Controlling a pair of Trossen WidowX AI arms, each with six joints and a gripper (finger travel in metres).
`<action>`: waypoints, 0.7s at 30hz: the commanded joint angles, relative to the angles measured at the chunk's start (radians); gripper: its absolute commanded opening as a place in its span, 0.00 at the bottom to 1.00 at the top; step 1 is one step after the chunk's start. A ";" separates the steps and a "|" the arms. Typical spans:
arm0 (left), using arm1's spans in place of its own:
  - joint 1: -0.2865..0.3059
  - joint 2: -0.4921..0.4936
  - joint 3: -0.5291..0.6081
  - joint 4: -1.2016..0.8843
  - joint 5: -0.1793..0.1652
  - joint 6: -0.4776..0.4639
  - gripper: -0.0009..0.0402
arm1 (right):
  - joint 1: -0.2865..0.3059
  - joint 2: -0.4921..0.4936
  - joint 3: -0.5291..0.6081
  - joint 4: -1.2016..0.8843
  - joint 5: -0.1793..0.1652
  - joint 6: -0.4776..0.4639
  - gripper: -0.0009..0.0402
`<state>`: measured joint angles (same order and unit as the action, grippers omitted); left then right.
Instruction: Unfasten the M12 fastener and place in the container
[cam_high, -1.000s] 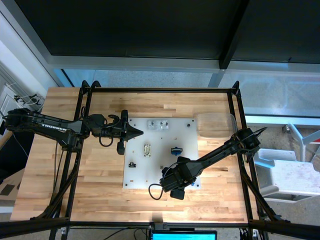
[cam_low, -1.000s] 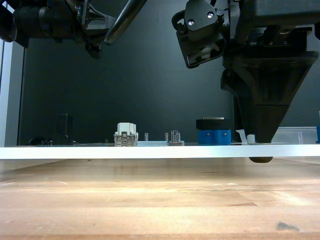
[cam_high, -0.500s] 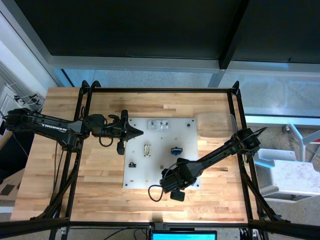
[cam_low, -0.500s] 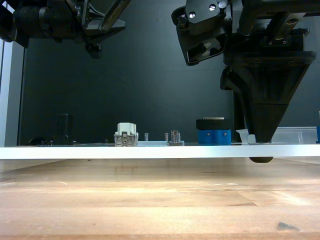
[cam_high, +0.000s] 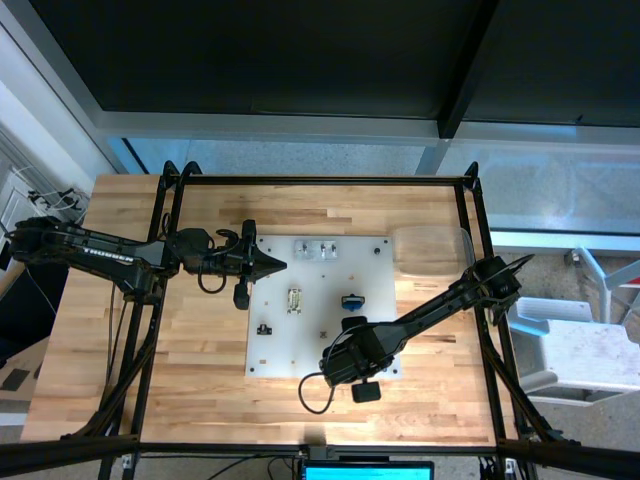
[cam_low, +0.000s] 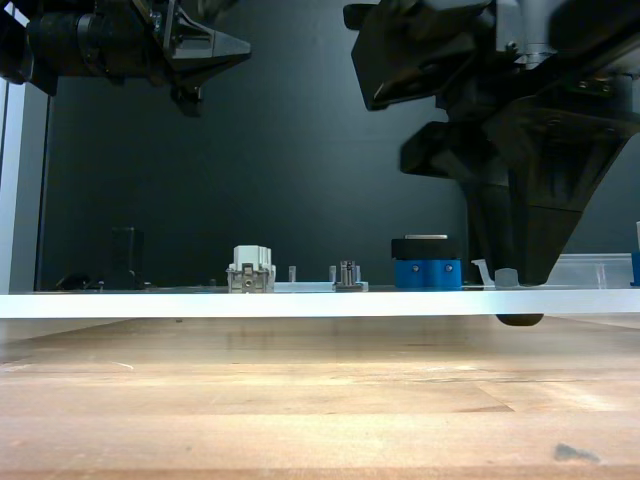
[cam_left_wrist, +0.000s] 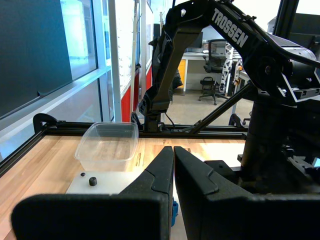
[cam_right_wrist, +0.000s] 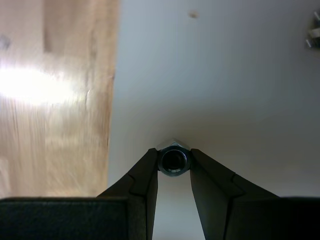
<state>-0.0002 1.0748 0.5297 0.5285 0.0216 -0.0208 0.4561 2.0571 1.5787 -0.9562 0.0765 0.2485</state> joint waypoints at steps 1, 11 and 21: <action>0.000 0.000 0.000 0.000 0.000 0.000 0.02 | 0.000 0.000 0.001 0.007 0.002 -0.166 0.04; 0.000 0.000 0.000 0.000 0.000 0.000 0.02 | -0.002 0.000 0.001 0.000 0.002 -0.707 0.04; 0.000 0.000 0.000 0.000 0.000 0.000 0.02 | -0.002 0.000 0.001 -0.006 0.002 -1.115 0.04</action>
<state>-0.0002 1.0748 0.5297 0.5285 0.0216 -0.0204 0.4541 2.0567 1.5799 -0.9550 0.0799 -0.8261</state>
